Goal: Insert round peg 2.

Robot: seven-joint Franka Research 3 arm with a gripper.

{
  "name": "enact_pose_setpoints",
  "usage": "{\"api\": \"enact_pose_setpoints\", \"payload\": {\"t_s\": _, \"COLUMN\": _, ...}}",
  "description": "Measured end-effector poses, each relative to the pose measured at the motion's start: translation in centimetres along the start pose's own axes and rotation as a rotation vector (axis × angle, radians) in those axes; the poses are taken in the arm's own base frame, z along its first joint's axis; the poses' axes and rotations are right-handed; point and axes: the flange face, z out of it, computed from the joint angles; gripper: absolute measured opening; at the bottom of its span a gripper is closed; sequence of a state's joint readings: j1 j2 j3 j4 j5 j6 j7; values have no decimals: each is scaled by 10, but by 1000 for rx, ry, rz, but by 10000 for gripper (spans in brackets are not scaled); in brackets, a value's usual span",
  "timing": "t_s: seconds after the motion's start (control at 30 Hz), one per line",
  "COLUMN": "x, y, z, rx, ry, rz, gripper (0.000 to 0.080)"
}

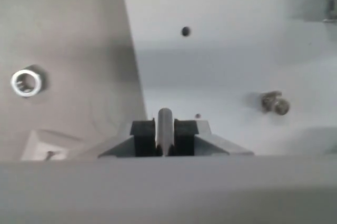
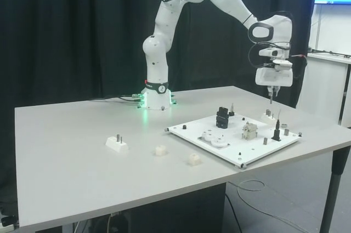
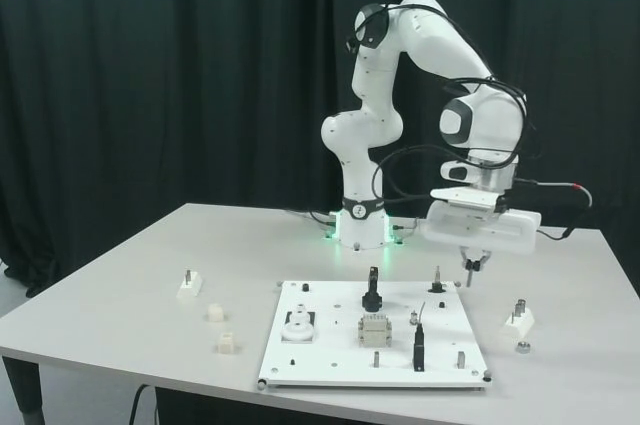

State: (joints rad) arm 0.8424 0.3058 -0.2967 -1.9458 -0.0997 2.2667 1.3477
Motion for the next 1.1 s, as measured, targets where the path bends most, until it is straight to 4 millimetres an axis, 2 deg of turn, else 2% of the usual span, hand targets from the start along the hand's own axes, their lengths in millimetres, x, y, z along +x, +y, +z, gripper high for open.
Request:
{"api": "enact_pose_setpoints", "payload": {"t_s": 0.4, "x": 27, "y": 8, "z": 10, "rx": -22, "ry": 3, "rz": -53, "gripper": 69}}
{"api": "enact_pose_setpoints", "payload": {"t_s": 0.67, "x": 41, "y": 4, "z": 18, "rx": -10, "ry": -26, "rz": -39, "gripper": 69}}
{"api": "enact_pose_setpoints", "payload": {"t_s": 1.1, "x": 61, "y": -6, "z": 44, "rx": -7, "ry": -73, "rz": -43, "gripper": 69}}
